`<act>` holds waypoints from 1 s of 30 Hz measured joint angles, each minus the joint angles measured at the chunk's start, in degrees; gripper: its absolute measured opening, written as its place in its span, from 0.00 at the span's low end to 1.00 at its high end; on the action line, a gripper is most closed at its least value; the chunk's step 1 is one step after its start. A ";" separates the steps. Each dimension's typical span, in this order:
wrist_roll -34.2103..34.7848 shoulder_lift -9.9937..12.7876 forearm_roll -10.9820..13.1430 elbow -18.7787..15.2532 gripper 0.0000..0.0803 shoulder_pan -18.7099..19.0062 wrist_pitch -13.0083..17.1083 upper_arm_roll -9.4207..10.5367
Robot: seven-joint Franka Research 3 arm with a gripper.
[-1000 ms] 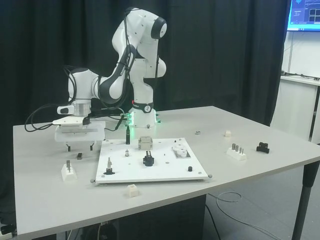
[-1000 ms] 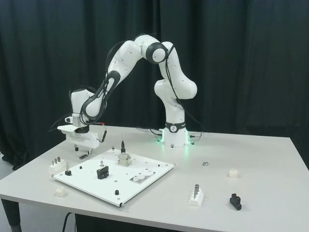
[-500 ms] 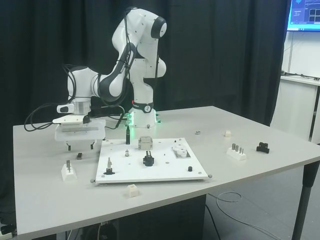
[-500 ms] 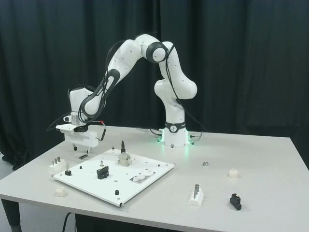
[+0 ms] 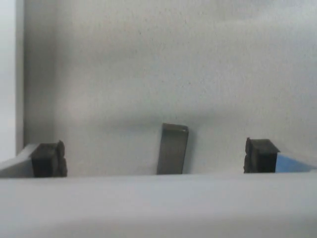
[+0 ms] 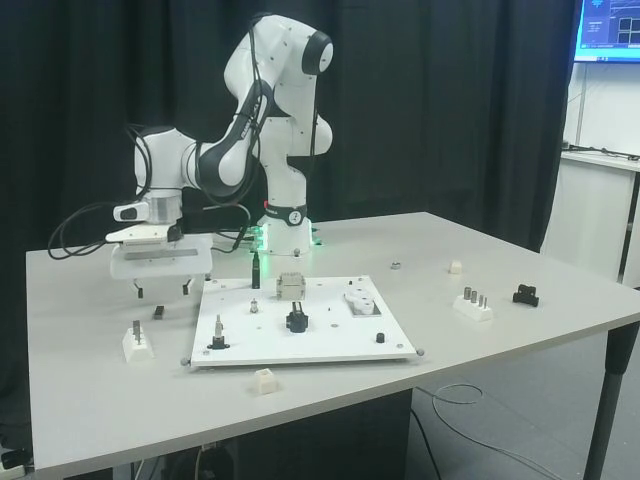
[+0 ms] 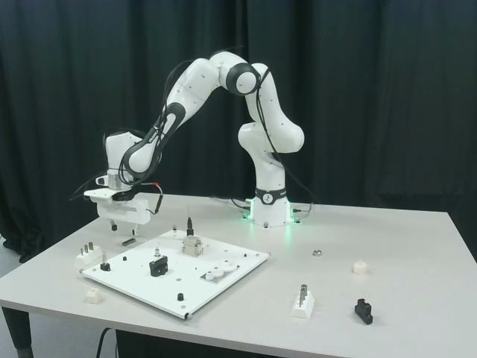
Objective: Pick square peg 2.
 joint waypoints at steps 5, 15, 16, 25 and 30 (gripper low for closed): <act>0.00 -0.91 -0.01 0.38 1.00 0.24 -0.53 0.00; -0.95 -2.52 -0.16 2.33 1.00 1.48 -0.62 0.00; -0.97 -2.55 -0.16 2.70 1.00 1.63 -0.62 0.00; -1.54 -1.81 -0.20 6.41 1.00 2.40 -0.54 0.04; -2.69 0.17 -0.20 9.34 1.00 2.29 -0.44 0.05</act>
